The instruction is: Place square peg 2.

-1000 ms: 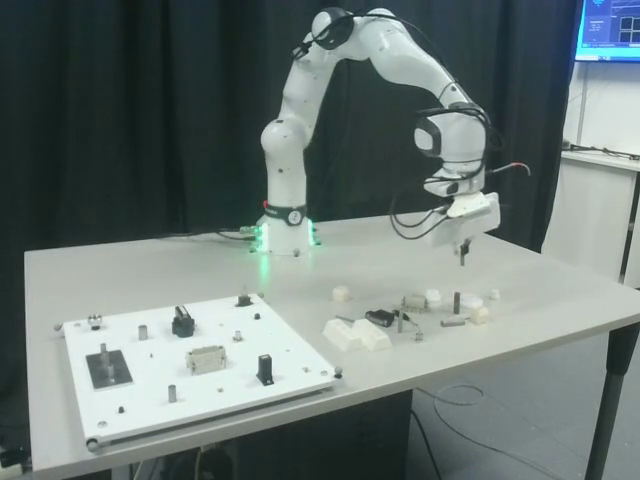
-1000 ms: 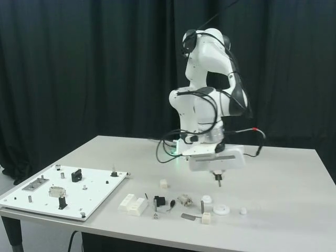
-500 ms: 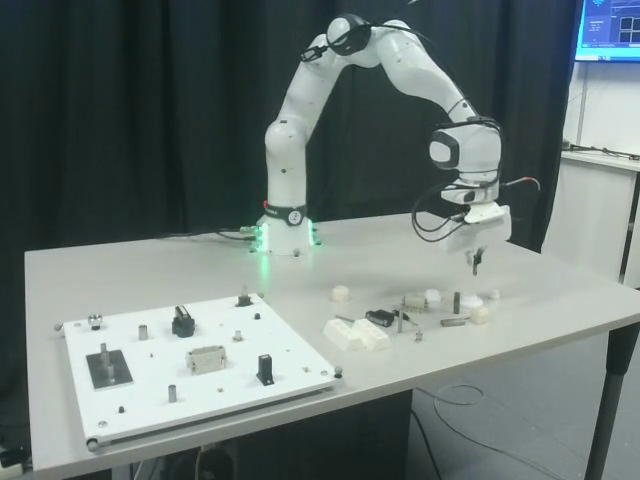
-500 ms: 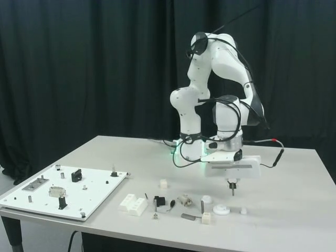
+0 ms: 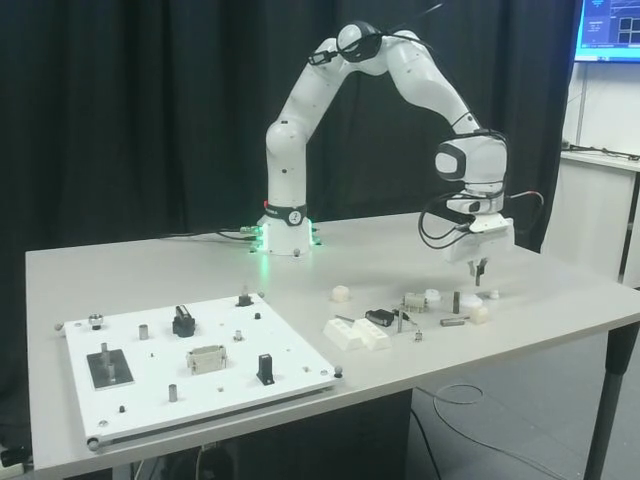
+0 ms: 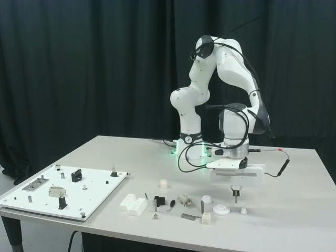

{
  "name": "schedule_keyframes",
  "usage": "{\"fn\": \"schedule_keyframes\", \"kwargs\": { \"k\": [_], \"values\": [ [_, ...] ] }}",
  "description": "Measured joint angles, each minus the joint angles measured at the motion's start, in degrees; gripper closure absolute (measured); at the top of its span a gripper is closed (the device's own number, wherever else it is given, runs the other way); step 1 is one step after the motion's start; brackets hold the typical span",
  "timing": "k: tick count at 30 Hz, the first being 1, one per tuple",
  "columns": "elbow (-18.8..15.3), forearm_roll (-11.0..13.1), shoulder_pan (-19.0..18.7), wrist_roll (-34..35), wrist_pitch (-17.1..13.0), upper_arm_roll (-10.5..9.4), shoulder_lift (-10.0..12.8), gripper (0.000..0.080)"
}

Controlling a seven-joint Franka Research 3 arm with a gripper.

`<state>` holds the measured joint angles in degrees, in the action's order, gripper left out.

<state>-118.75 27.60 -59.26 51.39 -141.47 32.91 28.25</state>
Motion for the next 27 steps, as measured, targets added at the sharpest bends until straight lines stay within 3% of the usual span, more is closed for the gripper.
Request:
{"fn": "schedule_keyframes", "kwargs": {
  "k": [15, 16, 21, 22, 27],
  "values": [
    [1.8, 0.0, 0.0, 1.4, 0.0, -0.6, 2.7, 0.0737],
    [1.9, 0.0, 0.0, 1.4, 0.0, -0.62, 2.9, 0.0654],
    [2.2, 0.0, 0.0, 1.6, 0.0, -0.72, 3.2, 0.0654],
    [2.3, 0.0, 0.0, 1.7, 0.0, -0.72, 3.2, 0.0312],
    [2.7, 0.0, 0.0, 1.7, 0.1, -0.72, 3.2, 0.0312]
  ]
}}
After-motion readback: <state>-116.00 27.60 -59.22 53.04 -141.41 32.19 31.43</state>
